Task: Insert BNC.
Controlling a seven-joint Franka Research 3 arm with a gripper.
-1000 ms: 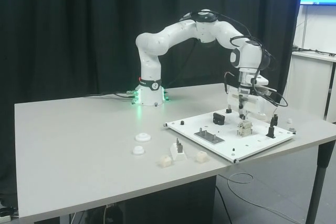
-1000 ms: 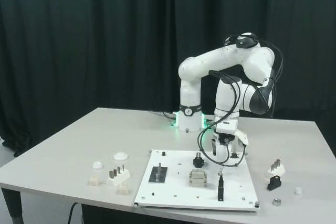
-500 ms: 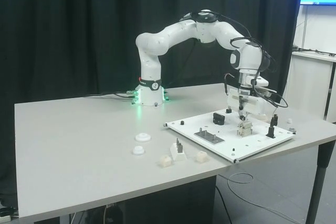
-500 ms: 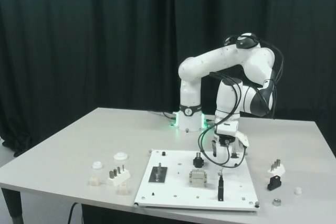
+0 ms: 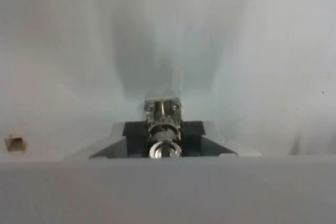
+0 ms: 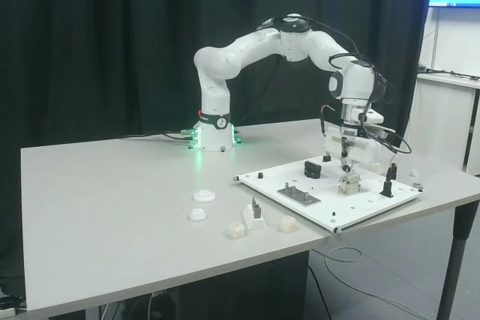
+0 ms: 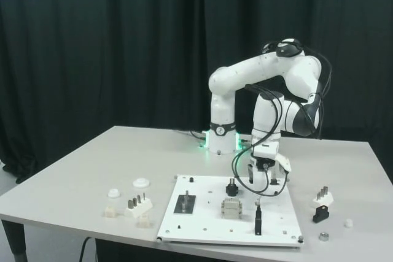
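On the near part of the grey table (image 7: 73, 170) sit loose white pieces: a small block carrying upright pins (image 7: 137, 206), two little cubes beside it, and two round discs (image 7: 142, 183) a bit farther back. To the right of them lies the white board (image 7: 202, 225), and on its near edge stands a black upright post (image 7: 258, 220). Farther in on the board I see a flat grey plate with a peg (image 7: 185, 203), a pale square connector block (image 7: 230, 207), and a black round fitting (image 7: 231, 187) behind that. Right of the board, on the bare table, rest a black clip (image 7: 319, 215) and a white pin block (image 7: 321, 197). My gripper (image 7: 263, 179) hangs over the far right part of the board, pointing straight down, just above the surface. In my wrist view the BNC connector (image 5: 164, 132), a metal barrel, sits between my fingertips, so my jaws are grasping it, with the white board beneath. Behind me my white arm (image 7: 258, 72) arches back to its base (image 7: 221, 136), lit green, against the black curtain (image 7: 123, 41).
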